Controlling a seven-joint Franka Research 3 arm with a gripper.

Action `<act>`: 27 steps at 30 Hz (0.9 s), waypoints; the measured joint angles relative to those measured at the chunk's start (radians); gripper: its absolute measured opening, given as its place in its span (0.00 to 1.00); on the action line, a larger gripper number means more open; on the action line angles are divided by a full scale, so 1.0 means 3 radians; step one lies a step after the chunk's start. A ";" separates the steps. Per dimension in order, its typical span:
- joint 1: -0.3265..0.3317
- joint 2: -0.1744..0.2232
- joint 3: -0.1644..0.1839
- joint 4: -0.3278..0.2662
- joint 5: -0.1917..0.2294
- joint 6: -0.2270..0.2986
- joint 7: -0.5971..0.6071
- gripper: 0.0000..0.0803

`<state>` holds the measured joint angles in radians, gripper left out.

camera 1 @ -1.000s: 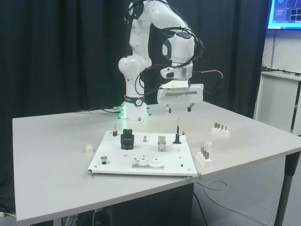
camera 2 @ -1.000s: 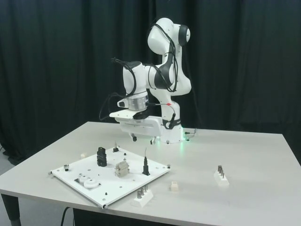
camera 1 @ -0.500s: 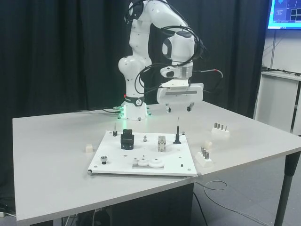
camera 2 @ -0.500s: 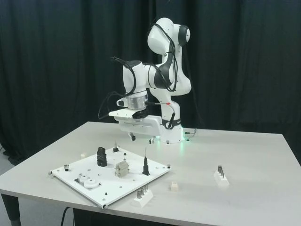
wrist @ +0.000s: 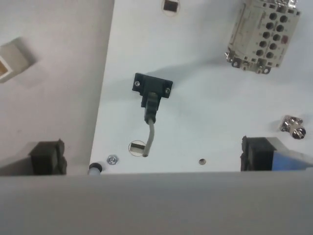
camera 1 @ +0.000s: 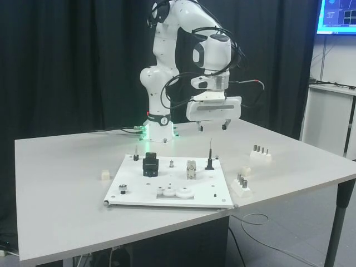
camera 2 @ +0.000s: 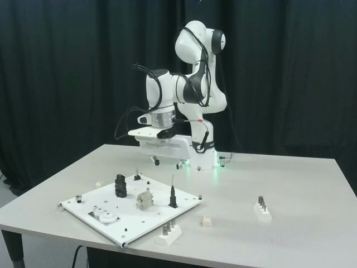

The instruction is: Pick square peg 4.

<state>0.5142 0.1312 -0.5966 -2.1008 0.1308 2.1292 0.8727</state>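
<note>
End effector [camera 1: 212, 128] hanging high above the far edge of the flat white assembly board [camera 1: 139, 183], both black fingers [wrist: 47, 157] spread wide with nothing between them. From the wrist, it looks straight down on a black connector mount with a grey cable [wrist: 152, 93] and a multi-pin socket block [wrist: 263, 35] on that board. Now the target: the grey metal square pegs stand upright in two white holder blocks on the grey worktop [camera 1: 61, 167], off the board. One block [camera 1: 241, 188] sits just off the board's corner towards the worktop's front edge, and the other block [camera 1: 260, 155] lies further back. Three pegs show in the far block, but the near block's count is hard to make out, and which one is peg 4 cannot be told. Two small white cubes are out there as well, one [camera 1: 104, 174] on the board's other side and one [camera 1: 245, 170] between the two blocks. Open worktop lies all around the far block, while the near block has the board close beside it.
</note>
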 joint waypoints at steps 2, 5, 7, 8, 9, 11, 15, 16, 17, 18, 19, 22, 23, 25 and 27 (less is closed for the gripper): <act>0.0003 -0.0004 0.0008 0.0011 0.0000 -0.0005 -0.0013 1.00; 0.0016 -0.0011 0.0019 0.0028 0.0000 -0.0012 -0.0043 1.00; 0.0028 -0.0020 0.0032 0.0036 0.0000 -0.0014 -0.0083 1.00; 0.0035 -0.0025 0.0040 0.0039 0.0000 -0.0014 -0.0108 1.00; 0.0044 -0.0030 0.0047 0.0042 0.0000 -0.0014 -0.0134 1.00; 0.0068 -0.0040 0.0058 0.0047 0.0000 -0.0014 -0.0173 1.00; 0.0118 -0.0055 0.0094 0.0059 0.0000 -0.0015 -0.0240 1.00; 0.0133 -0.0059 0.0102 0.0062 0.0000 -0.0015 -0.0255 1.00; 0.0151 -0.0062 0.0108 0.0065 -0.0001 -0.0015 -0.0266 1.00; 0.0170 -0.0065 0.0115 0.0068 -0.0002 -0.0015 -0.0272 1.00; 0.0189 -0.0068 0.0122 0.0072 -0.0004 -0.0015 -0.0277 1.00; 0.0254 -0.0071 0.0138 0.0089 -0.0025 -0.0015 -0.0291 1.00; 0.0278 -0.0071 0.0143 0.0095 -0.0035 -0.0015 -0.0293 1.00; 0.0325 -0.0071 0.0153 0.0109 -0.0064 -0.0019 -0.0294 1.00; 0.0374 -0.0071 0.0169 0.0123 -0.0087 -0.0030 -0.0294 1.00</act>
<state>0.6265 0.1098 -0.5459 -2.0639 0.1046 2.1202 0.7845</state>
